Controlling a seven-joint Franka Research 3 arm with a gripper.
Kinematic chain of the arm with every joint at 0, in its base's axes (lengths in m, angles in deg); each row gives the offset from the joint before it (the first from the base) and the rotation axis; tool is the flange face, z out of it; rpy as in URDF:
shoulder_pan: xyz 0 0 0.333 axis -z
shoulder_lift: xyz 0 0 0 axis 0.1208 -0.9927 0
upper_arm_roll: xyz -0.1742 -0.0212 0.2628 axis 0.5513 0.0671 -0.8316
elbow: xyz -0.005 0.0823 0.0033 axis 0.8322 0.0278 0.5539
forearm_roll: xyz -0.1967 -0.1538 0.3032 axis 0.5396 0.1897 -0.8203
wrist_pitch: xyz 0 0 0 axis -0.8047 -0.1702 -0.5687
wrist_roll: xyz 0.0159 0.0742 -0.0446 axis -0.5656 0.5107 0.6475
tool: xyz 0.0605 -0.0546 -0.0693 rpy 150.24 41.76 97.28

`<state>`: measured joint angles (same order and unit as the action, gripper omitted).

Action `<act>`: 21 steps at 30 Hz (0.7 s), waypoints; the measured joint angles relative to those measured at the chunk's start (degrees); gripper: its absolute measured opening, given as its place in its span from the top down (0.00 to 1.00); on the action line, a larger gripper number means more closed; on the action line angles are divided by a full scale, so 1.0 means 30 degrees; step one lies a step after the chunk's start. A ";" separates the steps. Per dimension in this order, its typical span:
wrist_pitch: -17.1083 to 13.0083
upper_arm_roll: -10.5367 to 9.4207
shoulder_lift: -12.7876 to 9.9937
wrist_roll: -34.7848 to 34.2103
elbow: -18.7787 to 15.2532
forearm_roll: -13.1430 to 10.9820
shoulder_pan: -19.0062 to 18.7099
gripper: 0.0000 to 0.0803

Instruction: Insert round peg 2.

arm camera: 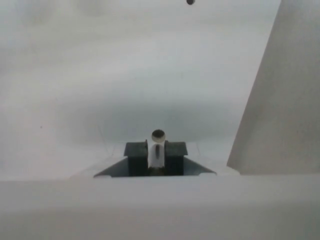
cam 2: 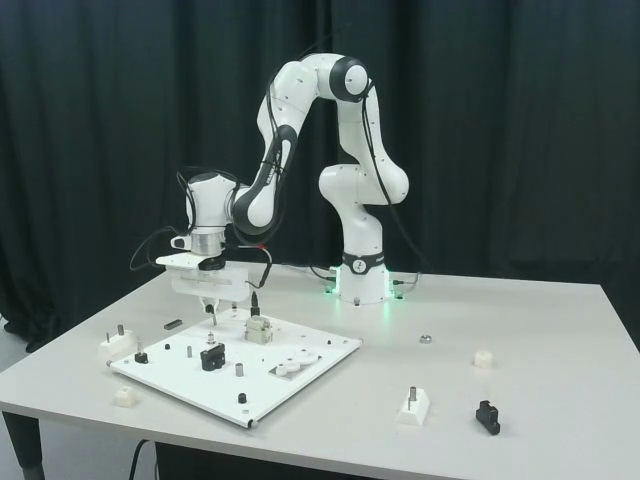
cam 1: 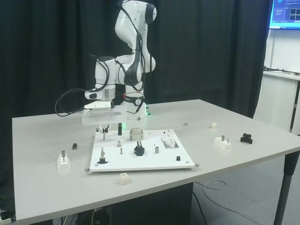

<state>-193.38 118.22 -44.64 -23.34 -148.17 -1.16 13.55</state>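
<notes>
Wrist view: the jaws are clamping a small round peg between two black fingers, its rounded end showing just above them. Behind it the white board is filling one side and grey bench the rest; the arm's own white housing is cutting off the near part, so whatever sits under the peg is hidden.

First room view: the white arm is hanging over the far-left corner of the board. The jaws are sitting just above it, but the peg is too small to make out. Loose white blocks and a black part are resting on the bench, none of which the wrist camera is catching.

Second room view: the jaws are hovering above the board beside a grey fixture. Contact with the board cannot be told here.
</notes>
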 joint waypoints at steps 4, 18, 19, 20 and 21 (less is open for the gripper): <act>-0.0057 -0.0008 -0.0013 0.0201 0.0000 -0.0109 0.0000 0.92; -0.0151 -0.0030 -0.0033 0.0605 -0.0001 -0.0461 0.0000 0.92; -0.0159 -0.0036 -0.0033 0.0606 -0.0001 -0.0465 0.0000 0.92; -0.0171 -0.0044 -0.0034 0.0606 -0.0001 -0.0470 0.0000 0.92; -0.0185 -0.0053 -0.0035 0.0606 -0.0001 -0.0475 0.0000 0.92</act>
<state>-193.93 118.06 -44.74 -21.52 -148.17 -2.59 13.55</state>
